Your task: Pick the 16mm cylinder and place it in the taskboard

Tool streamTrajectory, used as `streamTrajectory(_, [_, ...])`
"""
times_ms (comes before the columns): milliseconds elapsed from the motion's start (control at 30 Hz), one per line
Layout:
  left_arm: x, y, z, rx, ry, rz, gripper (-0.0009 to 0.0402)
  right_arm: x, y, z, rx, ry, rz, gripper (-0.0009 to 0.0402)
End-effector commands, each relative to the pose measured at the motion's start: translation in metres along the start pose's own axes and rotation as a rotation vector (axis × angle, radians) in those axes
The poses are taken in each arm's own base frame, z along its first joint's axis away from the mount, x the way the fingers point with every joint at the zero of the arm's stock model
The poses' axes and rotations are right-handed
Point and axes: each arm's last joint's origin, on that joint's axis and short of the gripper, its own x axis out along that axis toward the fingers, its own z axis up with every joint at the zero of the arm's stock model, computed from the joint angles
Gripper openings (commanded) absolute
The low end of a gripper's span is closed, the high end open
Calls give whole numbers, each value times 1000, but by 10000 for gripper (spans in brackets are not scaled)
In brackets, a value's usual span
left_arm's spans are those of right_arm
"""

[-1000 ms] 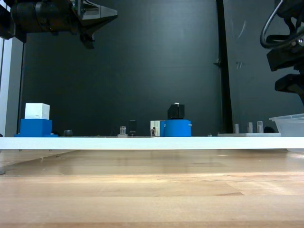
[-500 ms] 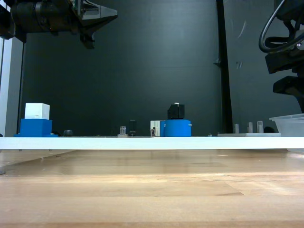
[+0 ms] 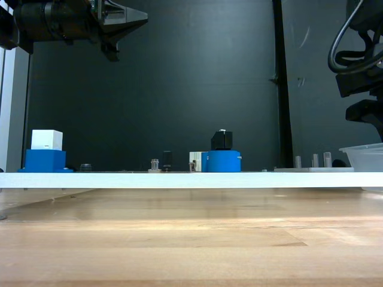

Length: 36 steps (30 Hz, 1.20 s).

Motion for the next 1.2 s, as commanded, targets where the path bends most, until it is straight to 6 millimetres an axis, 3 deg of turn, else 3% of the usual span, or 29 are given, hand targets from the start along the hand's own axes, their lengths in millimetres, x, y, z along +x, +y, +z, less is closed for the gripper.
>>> streamTrajectory(33, [0, 0, 0, 0, 0, 0, 0, 3, 0, -1, 2, -10, 6, 153])
streamTrajectory(467, [0, 0, 0, 0, 0, 0, 0, 6, -1, -2, 1, -14, 10, 149])
streamTrajectory(1200, [0, 0, 0, 0, 0, 0, 0, 6, 0, -2, 2, -8, 23, 28])
